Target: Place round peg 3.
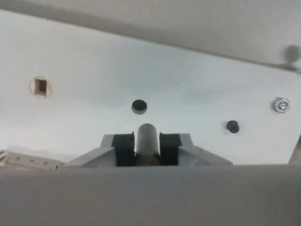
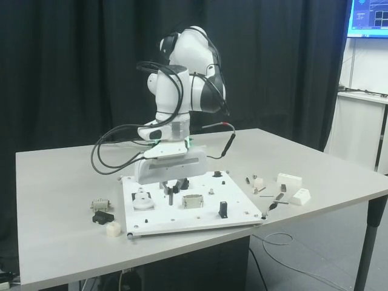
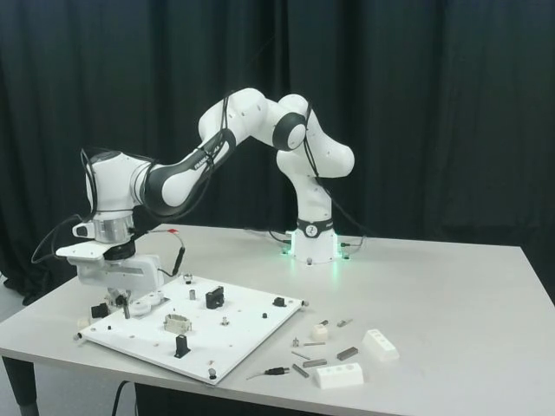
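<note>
Fingers (image 1: pixel 123 149) clamped on grey round peg (image 1: pixel 147 139); hole (image 1: pixel 139 106) just beyond

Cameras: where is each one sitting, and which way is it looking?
Wrist view: on the arm's wrist, looking down past the jaws at the white board; the gripper holds a peg.
First room view: off the table's front corner, facing the arm against the black curtain.
Second room view: off another side, seeing the whole arm down to its base.
Both room views share the arm, board and grey table.
</note>
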